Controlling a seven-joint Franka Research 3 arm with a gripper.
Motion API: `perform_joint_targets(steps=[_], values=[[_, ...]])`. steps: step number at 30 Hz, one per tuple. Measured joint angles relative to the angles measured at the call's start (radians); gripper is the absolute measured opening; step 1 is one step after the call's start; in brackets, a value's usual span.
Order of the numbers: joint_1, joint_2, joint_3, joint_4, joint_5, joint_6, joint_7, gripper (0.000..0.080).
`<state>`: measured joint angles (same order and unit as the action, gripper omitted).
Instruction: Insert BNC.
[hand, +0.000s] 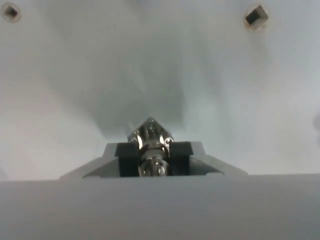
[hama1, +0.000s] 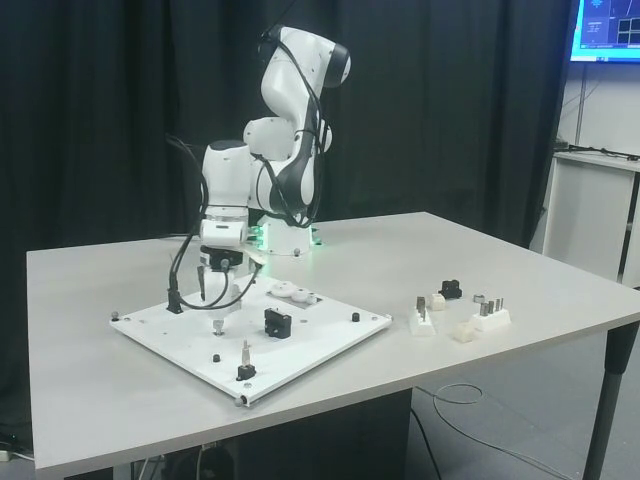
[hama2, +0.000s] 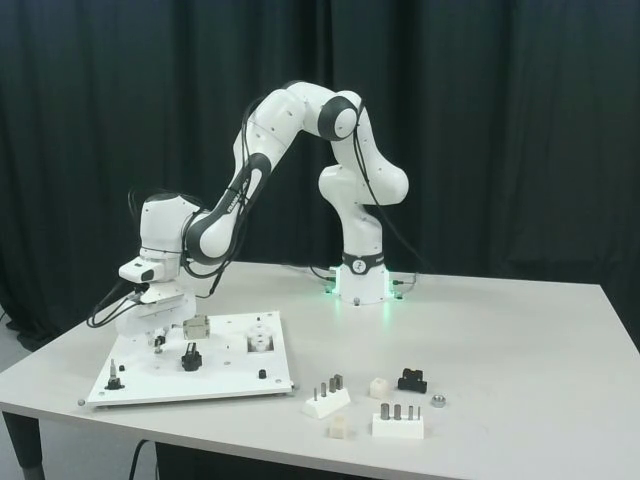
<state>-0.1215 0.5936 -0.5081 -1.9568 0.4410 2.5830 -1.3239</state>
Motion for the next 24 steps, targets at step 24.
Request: perform_joint_targets(steps=[24], values=[[0.000,0.035,-0.019,0.069,-0.010,-0.114,0.196,0.0121]])
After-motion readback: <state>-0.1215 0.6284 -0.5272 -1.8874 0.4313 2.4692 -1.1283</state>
